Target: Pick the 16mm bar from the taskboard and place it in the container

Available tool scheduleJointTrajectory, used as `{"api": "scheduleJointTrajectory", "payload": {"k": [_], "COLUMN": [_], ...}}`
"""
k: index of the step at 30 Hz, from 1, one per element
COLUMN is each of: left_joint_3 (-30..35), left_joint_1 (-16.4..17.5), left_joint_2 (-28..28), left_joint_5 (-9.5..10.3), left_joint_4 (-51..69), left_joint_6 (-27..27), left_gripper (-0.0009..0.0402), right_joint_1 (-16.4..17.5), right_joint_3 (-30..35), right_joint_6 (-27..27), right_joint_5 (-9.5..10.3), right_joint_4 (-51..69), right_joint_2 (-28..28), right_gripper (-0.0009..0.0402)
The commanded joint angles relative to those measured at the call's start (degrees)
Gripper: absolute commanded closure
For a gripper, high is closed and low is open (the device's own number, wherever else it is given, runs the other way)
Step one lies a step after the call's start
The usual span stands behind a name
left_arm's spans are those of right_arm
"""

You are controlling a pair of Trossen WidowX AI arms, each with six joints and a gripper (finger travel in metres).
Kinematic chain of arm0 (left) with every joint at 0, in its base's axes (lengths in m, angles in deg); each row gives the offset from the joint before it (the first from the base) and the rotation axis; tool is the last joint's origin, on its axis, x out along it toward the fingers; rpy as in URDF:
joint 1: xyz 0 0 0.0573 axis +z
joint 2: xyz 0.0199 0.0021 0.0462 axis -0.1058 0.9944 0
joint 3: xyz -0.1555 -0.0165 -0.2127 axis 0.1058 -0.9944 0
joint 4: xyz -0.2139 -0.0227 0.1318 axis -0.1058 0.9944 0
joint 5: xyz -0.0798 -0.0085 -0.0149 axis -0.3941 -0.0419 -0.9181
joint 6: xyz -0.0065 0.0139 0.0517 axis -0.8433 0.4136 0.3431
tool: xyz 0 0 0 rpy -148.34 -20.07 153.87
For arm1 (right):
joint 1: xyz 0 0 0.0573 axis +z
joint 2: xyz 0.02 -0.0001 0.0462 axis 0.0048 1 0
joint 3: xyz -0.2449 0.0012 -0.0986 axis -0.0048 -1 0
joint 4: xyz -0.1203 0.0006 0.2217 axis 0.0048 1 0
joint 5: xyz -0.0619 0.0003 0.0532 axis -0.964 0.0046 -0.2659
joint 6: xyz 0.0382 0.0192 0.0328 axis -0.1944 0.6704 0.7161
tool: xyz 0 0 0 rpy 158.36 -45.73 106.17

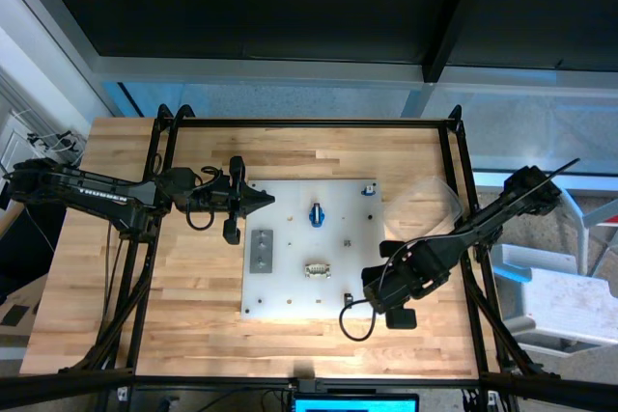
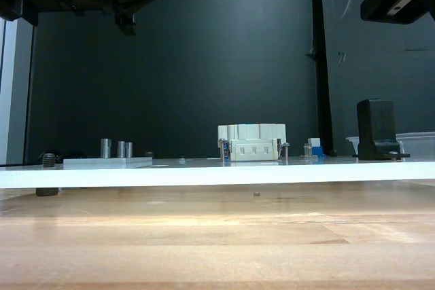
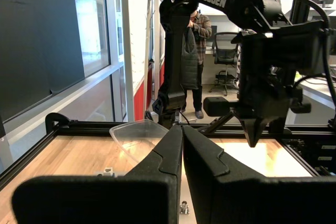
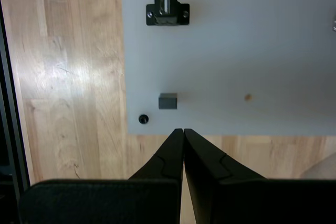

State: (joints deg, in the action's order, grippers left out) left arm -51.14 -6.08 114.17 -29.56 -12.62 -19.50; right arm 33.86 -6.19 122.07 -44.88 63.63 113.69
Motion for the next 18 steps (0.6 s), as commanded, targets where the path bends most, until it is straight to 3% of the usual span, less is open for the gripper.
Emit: {"api": "scheduleJointTrajectory", "payload": {"k": [1,13,18], "left_joint_3": [0.0,0.0,0.0], "left_joint_1": [0.0,0.0,0.0], "left_joint_2": [0.0,0.0,0.0], "left_joint_5": [-0.02,-0.02,-0.02], "left_joint_4": [0.0,0.0,0.0], "left_joint_6": [0.0,0.0,0.0], "left_gripper": [0.0393,0.0393,0.0393], "right_joint_1": [0.5,0.7,0.7], "right_joint_3": [1.1,0.8,-0.5], "right_joint_6": [0.2,2.8,2.8], "right_joint_5": [-0.17,-0.63,-0.83], "right_joint_4": [-0.3,-0.5,-1.2], "right_joint_2": [1.4,1.7,1.7], "right_gripper": [0.0376,0.0227,0.0184]}}
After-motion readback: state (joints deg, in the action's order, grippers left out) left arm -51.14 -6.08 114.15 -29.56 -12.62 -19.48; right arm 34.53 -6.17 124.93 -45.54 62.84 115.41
